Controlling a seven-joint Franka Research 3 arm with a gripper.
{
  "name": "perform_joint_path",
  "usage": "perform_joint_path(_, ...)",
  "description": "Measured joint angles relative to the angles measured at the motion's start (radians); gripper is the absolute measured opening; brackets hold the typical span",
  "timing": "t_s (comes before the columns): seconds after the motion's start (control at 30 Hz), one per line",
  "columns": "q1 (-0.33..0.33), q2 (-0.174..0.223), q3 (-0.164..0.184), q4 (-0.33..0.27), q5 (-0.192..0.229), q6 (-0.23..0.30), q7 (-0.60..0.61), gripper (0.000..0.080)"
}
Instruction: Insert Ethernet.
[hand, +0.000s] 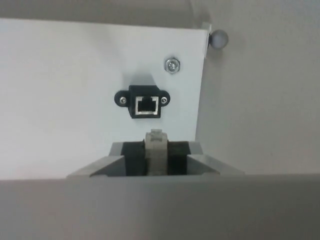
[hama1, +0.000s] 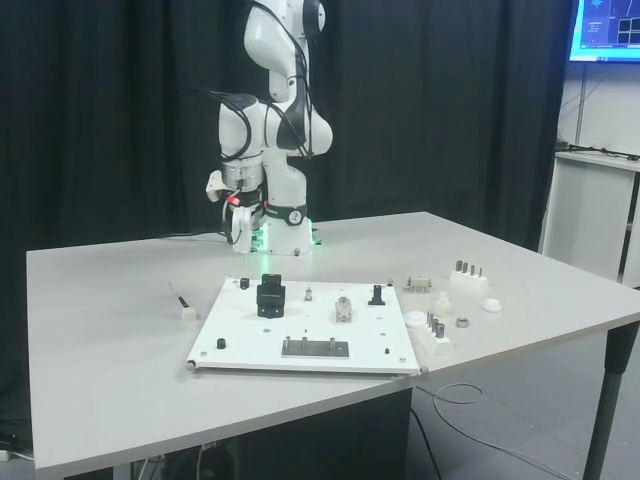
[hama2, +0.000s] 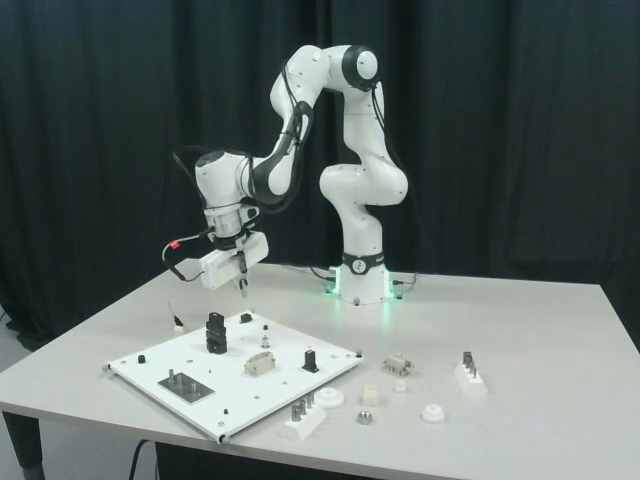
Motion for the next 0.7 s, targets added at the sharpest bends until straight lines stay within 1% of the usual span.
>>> perform_joint_path(0.13, 0.002, 0.000, 0.000, -0.001, -0.011, 0.008, 0.009, 0.0088)
perform_joint_path(0.7, 0.000, 0.000, -0.004, -0.017, -0.011, 0.050, 0.009, 0.0088)
